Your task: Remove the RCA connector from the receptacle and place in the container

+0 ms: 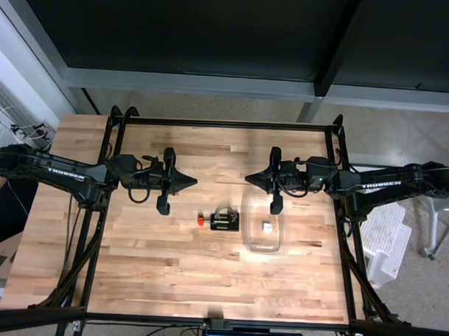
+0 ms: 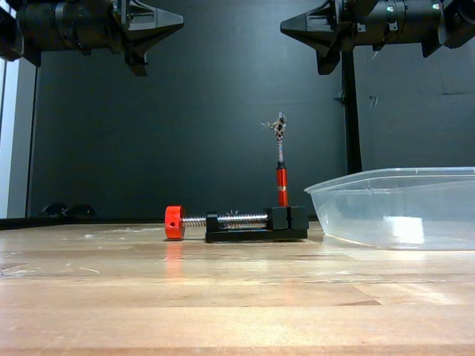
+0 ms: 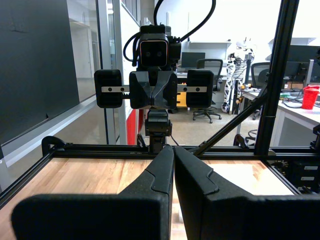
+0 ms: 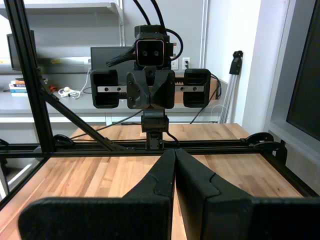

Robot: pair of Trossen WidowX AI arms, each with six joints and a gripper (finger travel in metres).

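The left gripper [image 1: 190, 181] hangs high over the table [image 1: 169, 277]. Its two fingers are pressed tight together and there is nothing between them. The right gripper [image 1: 249, 178] is the same: up high, squeezed closed, holding nothing. The two point at each other with a gap between them.

The RCA connector [image 2: 282, 184] is not out yet. It stands straight up in the receptacle [image 2: 256, 222], the little black block with a red knob [image 2: 174, 222] on the end away from the tray. A thin, fuzzy bit of wire [image 2: 279, 127] sticks up from the top of the plug. The container [image 2: 393, 211] sits just beside the block, on the right arm's side. A small white cube [image 1: 267, 226] lies inside it.

Here is what I think could go wrong:
- **Bumping the plug:** a gripper that comes down closed would bump or bend the plug, so it needs to open first.
- **Slipping:** the plug is very thin, so it could slip out of the fingers, or only the soft wire might get pinched.
- **Lifting the block:** I can't see anything holding the block down, so a tight plug might lift the whole block too.
- **Knocking the tray:** the tray is so close that an arm could knock it, or the plug could drop on the wood and not in the tray
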